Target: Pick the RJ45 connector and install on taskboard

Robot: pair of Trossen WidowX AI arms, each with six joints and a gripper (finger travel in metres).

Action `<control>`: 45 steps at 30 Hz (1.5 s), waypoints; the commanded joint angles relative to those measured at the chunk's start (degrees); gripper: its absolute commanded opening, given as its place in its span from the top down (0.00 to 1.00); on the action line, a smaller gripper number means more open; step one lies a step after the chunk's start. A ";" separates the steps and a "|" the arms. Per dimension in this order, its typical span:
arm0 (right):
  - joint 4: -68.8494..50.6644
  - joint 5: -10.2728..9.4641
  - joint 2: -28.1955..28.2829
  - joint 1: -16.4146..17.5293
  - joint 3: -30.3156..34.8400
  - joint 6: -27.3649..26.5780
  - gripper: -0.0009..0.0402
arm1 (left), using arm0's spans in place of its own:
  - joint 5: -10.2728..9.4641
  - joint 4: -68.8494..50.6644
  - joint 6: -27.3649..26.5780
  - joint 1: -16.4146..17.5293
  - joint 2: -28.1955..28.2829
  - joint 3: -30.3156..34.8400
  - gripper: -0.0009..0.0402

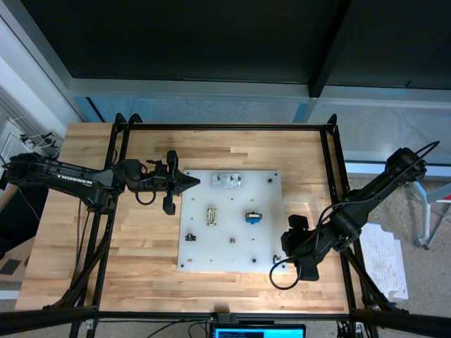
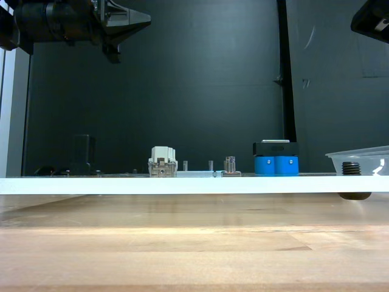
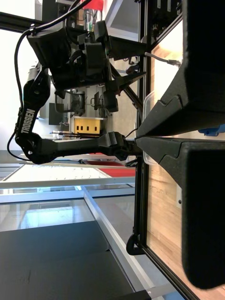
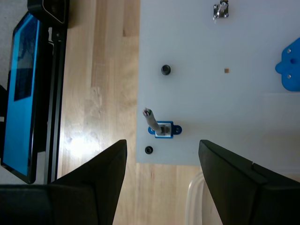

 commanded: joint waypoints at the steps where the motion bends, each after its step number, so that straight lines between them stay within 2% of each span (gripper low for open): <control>1: -0.50 -0.02 -0.13 0.00 0.07 0.04 0.49 | 0.00 0.02 0.02 0.00 0.02 0.00 0.98; 7: -0.59 0.02 -0.42 -0.48 0.07 -0.24 0.53 | 0.00 0.02 0.02 0.02 0.02 0.00 0.98; 11: -2.08 0.02 -2.16 -2.64 0.07 -1.95 0.60 | 0.00 0.02 0.02 0.00 0.02 0.00 0.98; 14: -3.37 0.07 -3.89 -5.16 0.07 -5.14 0.67 | 0.00 0.02 0.02 0.00 0.02 0.00 0.98; 26: -4.81 -0.04 -8.96 -20.74 0.04 -21.59 0.99 | 0.00 0.02 0.02 0.00 0.02 0.00 0.98; 29: -4.81 -1.14 -9.81 -25.18 0.04 -24.24 0.97 | 0.00 0.02 0.02 0.00 0.02 0.00 0.98; 34: -4.13 -5.66 -10.71 -33.46 0.04 -31.65 0.98 | -0.02 0.02 0.02 0.02 0.02 0.00 0.98; 38: -1.90 -5.75 -11.30 -38.93 0.04 -34.10 0.98 | 0.00 0.02 0.02 0.00 0.02 0.00 0.98; 43: 7.28 -6.21 -11.93 -42.73 -0.02 -36.52 0.98 | 0.00 0.02 0.02 0.00 0.00 0.00 0.98; 45: 11.30 -7.48 -12.02 -44.15 -0.04 -37.31 0.98 | 0.00 0.02 0.02 0.00 0.02 0.00 0.98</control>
